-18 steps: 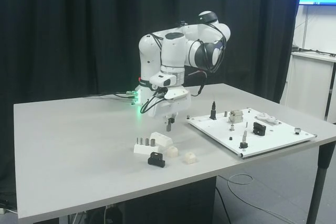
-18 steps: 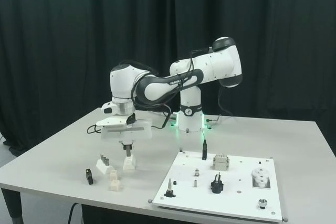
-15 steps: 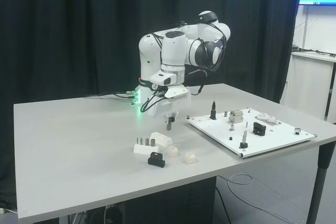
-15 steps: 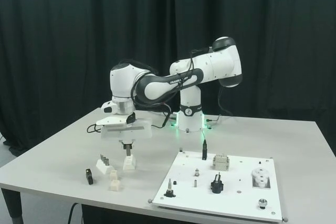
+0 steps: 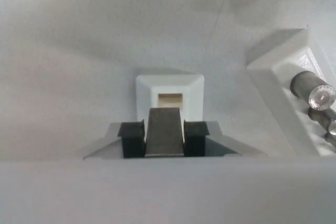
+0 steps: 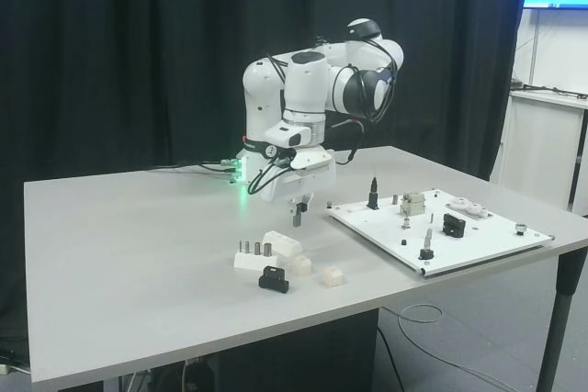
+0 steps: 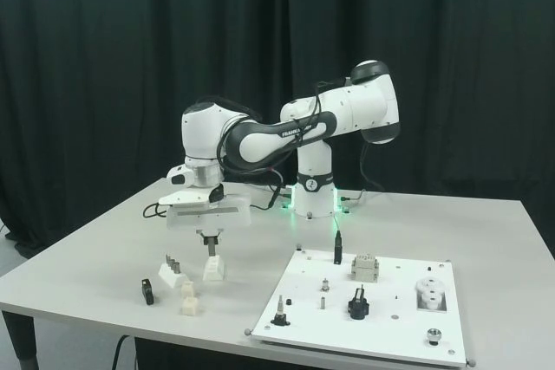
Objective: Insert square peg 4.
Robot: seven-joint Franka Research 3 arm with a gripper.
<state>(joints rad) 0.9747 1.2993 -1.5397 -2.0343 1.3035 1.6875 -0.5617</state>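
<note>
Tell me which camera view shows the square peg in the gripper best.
The wrist view: the square peg fills the middle, clamped between the black fingers above a white block with a square hole. In both room views it is only a small grey stub under the gripper.

Peg rack [image 5: 294,103] beside socket block [image 5: 169,98] (close)
</note>
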